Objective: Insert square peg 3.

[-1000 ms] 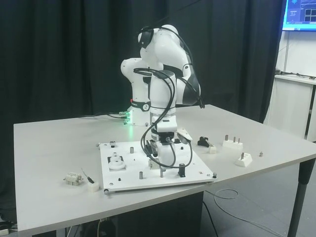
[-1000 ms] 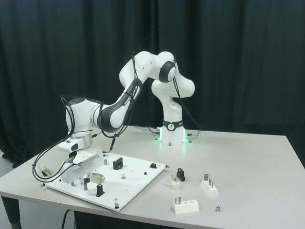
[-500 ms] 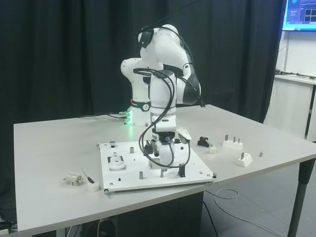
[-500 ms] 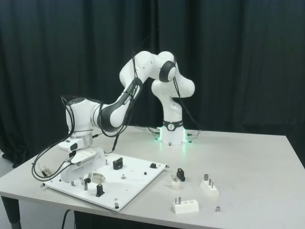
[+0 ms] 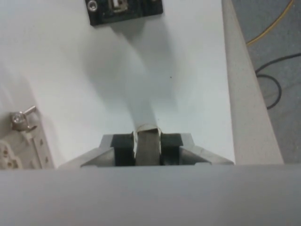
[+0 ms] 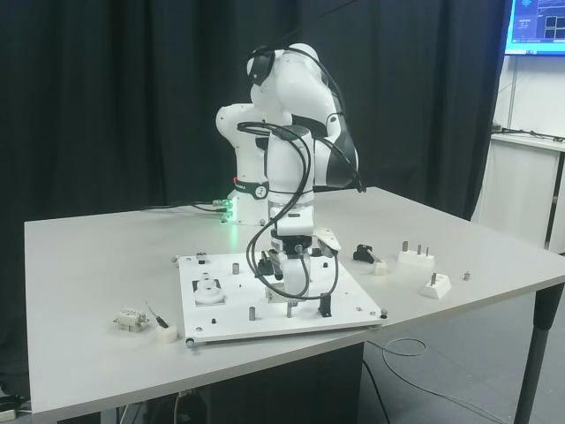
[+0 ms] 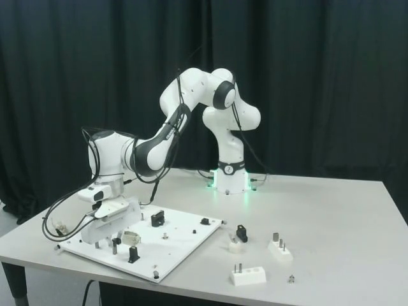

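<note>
Table (image 6: pixel 88 265) is grey with a big white board (image 6: pixel 221 322) lying near its front edge, and the white arm (image 7: pixel 166 134) bends down over that board. Gripper (image 5: pixel 147 148) hangs just above the board's surface, jaws pinching the square peg (image 5: pixel 147 146) upright between the black pads (image 5: pixel 123 148). Peg tip is close to the board near its edge. Small black block (image 5: pixel 124 9) is fixed on the board nearby, plus a white connector (image 5: pixel 19 150) off to one side.

White arm (image 7: pixel 167 131) reaches lower left of frame, gripper (image 7: pixel 107 237) low over white board (image 7: pixel 175 248) on grey bench (image 7: pixel 338 236).
</note>
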